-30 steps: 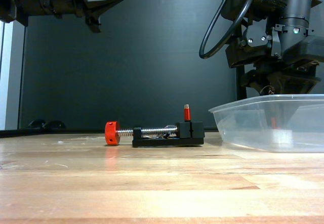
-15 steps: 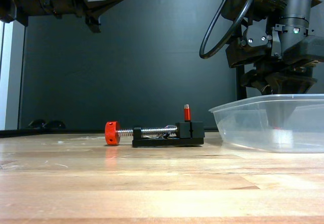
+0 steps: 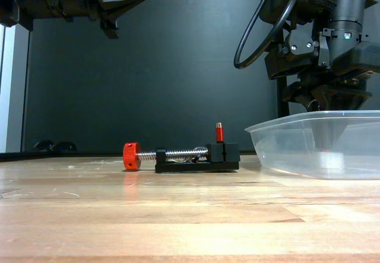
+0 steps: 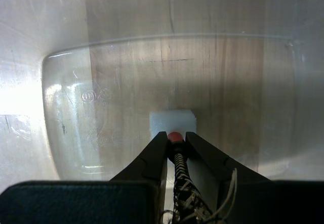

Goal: Pick the rca connector and install on the hub

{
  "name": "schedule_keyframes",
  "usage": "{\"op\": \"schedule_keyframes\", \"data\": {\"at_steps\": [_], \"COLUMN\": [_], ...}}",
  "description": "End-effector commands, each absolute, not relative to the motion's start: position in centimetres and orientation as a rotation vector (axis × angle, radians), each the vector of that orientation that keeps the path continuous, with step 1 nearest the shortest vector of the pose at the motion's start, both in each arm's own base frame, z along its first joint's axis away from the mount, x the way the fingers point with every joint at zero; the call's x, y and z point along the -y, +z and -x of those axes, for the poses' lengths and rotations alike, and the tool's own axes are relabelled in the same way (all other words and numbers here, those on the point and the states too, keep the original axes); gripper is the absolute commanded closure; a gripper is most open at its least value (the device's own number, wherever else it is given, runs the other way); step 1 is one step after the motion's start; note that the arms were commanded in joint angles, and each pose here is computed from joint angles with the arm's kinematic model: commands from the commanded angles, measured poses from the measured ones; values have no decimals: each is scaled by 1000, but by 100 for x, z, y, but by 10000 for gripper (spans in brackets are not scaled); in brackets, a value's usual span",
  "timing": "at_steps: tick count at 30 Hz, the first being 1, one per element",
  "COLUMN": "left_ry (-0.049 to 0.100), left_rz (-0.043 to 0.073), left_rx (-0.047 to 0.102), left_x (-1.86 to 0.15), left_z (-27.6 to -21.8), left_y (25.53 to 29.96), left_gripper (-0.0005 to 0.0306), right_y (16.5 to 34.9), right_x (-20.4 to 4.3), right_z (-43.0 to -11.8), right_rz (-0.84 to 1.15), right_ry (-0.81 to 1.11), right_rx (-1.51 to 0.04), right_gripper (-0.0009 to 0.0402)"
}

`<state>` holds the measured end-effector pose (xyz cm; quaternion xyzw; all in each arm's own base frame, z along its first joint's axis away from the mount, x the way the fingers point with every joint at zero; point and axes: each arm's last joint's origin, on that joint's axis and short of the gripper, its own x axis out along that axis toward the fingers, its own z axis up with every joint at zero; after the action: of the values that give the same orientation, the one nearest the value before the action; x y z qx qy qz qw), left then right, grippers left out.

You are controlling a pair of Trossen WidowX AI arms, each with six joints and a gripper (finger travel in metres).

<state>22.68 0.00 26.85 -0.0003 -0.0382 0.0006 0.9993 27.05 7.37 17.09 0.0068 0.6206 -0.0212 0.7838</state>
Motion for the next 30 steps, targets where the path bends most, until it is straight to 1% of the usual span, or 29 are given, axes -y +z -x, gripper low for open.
{"op": "schedule_keyframes", "data": {"at_steps": [1,5,13,24,30], "left_ry": [1,1,1,1,1], "left_rz": [0,0,1,0,0], "left_rx": [76,77,77,77,77], "left_x": [-1,-1,0,0,0], "left_z": [-2269,-2269,-2269,-2269,-2268], "left_y": [2686,2686,2686,2686,2686], "left_gripper": [300,300,300,300,300], "right_y": [1712,1736,1848,2255,2444], "right_x": [-736,-734,-722,-715,-713], "right_z": [-2706,-2699,-2656,-2633,-2631], "right_rz": [-16,-17,-20,-24,-23], "right_ry": [-46,-44,-42,-40,-44], "right_rx": [-1338,-1330,-1320,-1301,-1290], "right_gripper": [391,391,392,391,392]}}
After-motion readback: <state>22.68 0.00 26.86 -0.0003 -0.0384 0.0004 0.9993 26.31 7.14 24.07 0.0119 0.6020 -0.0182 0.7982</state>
